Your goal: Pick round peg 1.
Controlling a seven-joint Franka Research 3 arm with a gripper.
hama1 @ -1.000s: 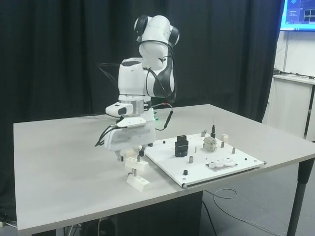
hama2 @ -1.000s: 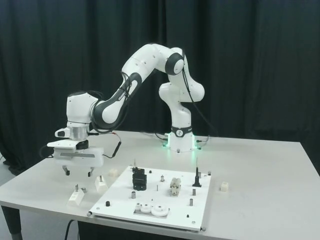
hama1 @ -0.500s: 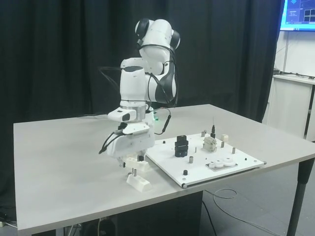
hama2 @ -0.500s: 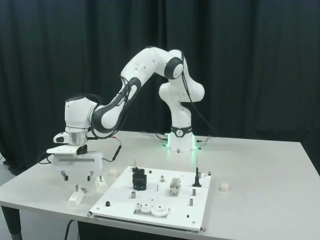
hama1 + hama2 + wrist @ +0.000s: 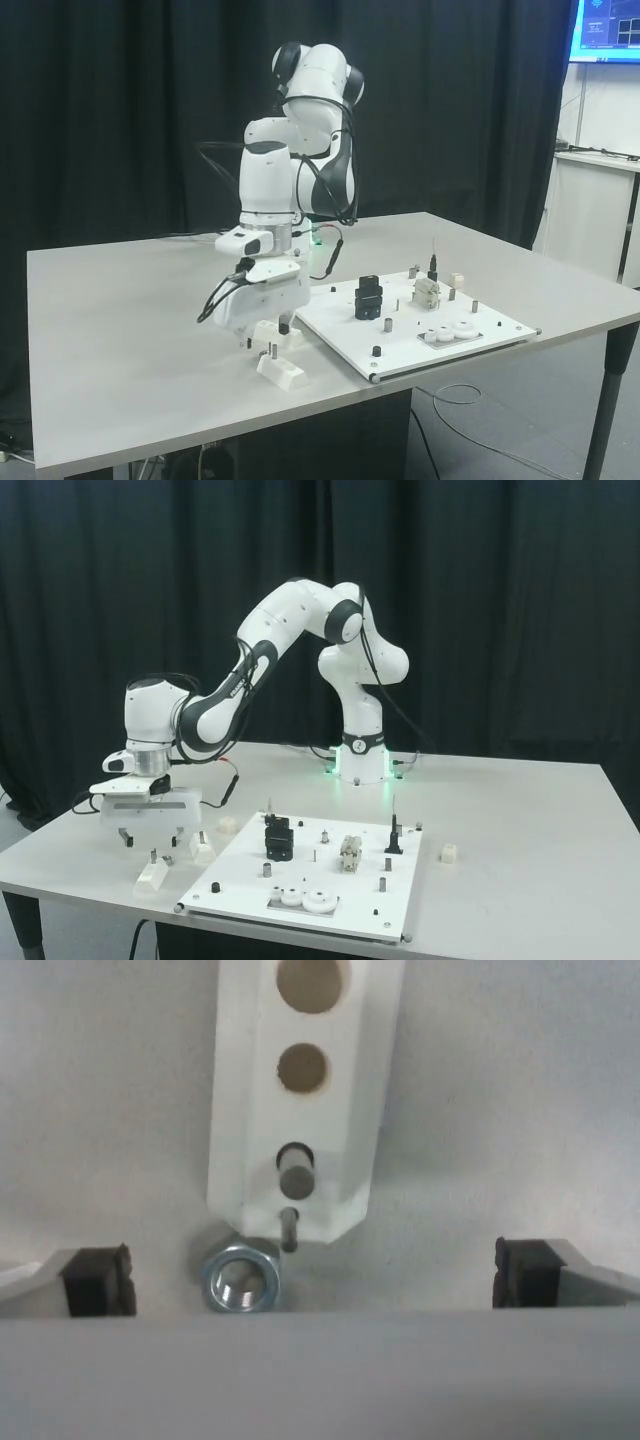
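The white arm (image 5: 270,650) is seen reaching out from its base to the bench (image 5: 120,300) edge beside the white board (image 5: 420,335); the jaws (image 5: 310,1278) are held open, well apart, with one black pad (image 5: 97,1280) and the other (image 5: 523,1272) on either side of the near end of a white holder block (image 5: 305,1090); nothing is gripped. Round peg 1 (image 5: 296,1178) is seen standing upright in the end hole of this block, between the open jaws; two further holes of the block are seen beyond it. A thinner pin (image 5: 289,1228) stands at the chamfered tip of the block, and a metal nut (image 5: 241,1280) lies on the bench touching that tip. In the first room view the jaws (image 5: 263,338) hang low over the holder block (image 5: 280,370), the peg (image 5: 269,351) just under them; a second white block (image 5: 276,335) lies just behind. In the second room view the jaws (image 5: 150,835) are above the block (image 5: 151,876), with the peg (image 5: 153,856) showing below the hand; whether the pads reach down to the level of the peg cannot be told. The board carries black and white parts.
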